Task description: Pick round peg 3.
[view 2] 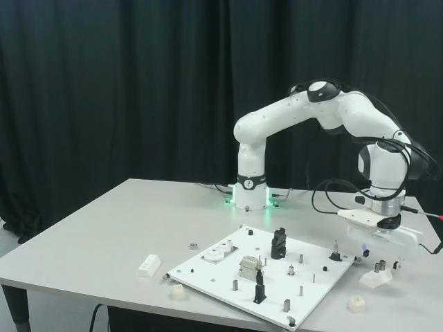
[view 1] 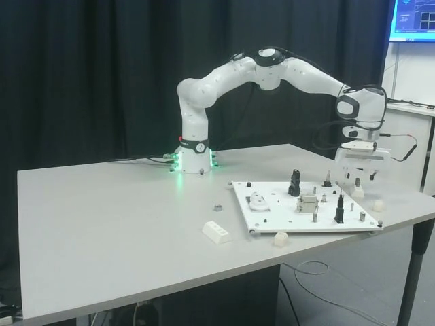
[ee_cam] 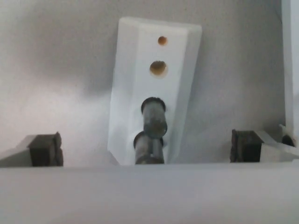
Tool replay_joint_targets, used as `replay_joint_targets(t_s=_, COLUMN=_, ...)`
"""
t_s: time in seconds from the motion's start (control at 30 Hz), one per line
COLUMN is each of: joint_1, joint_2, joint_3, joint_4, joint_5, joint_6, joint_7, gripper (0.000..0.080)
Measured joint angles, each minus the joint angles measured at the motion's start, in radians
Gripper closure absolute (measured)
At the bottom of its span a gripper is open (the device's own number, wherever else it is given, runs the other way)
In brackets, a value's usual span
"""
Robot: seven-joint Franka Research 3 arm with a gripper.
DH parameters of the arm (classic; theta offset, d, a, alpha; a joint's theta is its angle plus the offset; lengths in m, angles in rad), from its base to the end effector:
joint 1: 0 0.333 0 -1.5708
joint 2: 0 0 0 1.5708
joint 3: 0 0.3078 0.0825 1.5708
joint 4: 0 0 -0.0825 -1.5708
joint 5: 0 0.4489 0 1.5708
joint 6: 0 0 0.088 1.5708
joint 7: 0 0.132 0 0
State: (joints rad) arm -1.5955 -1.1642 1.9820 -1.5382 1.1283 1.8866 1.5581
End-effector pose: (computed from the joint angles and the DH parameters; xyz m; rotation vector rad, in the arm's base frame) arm 0.5759 0.4586 0.1632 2.3961 -1.9839 -0.0554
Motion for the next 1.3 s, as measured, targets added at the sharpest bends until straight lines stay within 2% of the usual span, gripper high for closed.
replay_joint_targets(t_s=0.4, joint_1=0.021, joint_2=-0.002, joint_3=0.006, joint_4=-0.035, joint_5=-0.001, joint_6=0.052, joint_7=0.000, gripper=0.0003)
replay_joint_targets(t_s=0.8, joint_1=0.021, joint_2=-0.003, joint_3=0.018, joint_4=-0.045, joint_5=-0.002, joint_6=0.073, joint_7=0.000, gripper=0.0003)
replay_joint_targets(t_s=0.83, joint_1=0.021, joint_2=-0.003, joint_3=0.019, joint_4=-0.046, joint_5=-0.002, joint_6=0.074, joint_7=0.000, gripper=0.0128)
replay_joint_targets(t_s=1.1, joint_1=0.023, joint_2=-0.005, joint_3=0.021, joint_4=-0.047, joint_5=-0.002, joint_6=0.079, joint_7=0.000, gripper=0.0128)
replay_joint_targets(t_s=1.13, joint_1=0.023, joint_2=-0.005, joint_3=0.021, joint_4=-0.047, joint_5=-0.002, joint_6=0.080, joint_7=0.000, gripper=0.0442)
replay_joint_targets(t_s=1.3, joint_1=0.025, joint_2=-0.005, joint_3=0.021, joint_4=-0.047, joint_5=-0.002, joint_6=0.085, joint_7=0.000, gripper=0.0442)
